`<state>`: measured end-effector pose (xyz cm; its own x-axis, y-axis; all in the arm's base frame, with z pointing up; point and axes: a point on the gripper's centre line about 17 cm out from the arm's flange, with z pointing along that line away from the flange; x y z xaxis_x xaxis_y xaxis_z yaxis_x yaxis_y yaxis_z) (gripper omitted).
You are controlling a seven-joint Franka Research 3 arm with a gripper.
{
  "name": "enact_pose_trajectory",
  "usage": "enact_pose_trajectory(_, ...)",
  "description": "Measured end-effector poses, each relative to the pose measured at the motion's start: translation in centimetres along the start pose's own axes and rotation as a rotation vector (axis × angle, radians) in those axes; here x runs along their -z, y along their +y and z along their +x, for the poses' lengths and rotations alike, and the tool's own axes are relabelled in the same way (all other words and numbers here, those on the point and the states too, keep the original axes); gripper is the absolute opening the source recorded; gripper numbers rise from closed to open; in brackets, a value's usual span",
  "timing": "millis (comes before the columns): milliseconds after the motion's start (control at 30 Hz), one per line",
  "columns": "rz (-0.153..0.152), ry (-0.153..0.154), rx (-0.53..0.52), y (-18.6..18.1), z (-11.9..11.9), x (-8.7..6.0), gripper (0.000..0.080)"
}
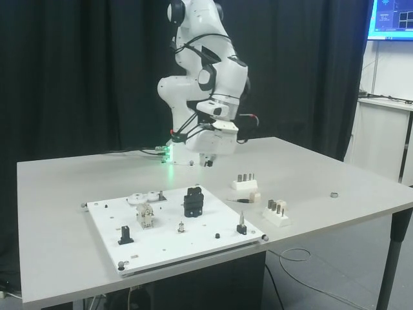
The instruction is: Insert small gear.
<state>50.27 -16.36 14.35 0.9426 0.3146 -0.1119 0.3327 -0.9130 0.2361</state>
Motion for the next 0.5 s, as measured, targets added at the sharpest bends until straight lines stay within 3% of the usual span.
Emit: enact_pose_trajectory(500,0.008,0.005,0.208,2.2,-2.8,-1.4,0.0191)
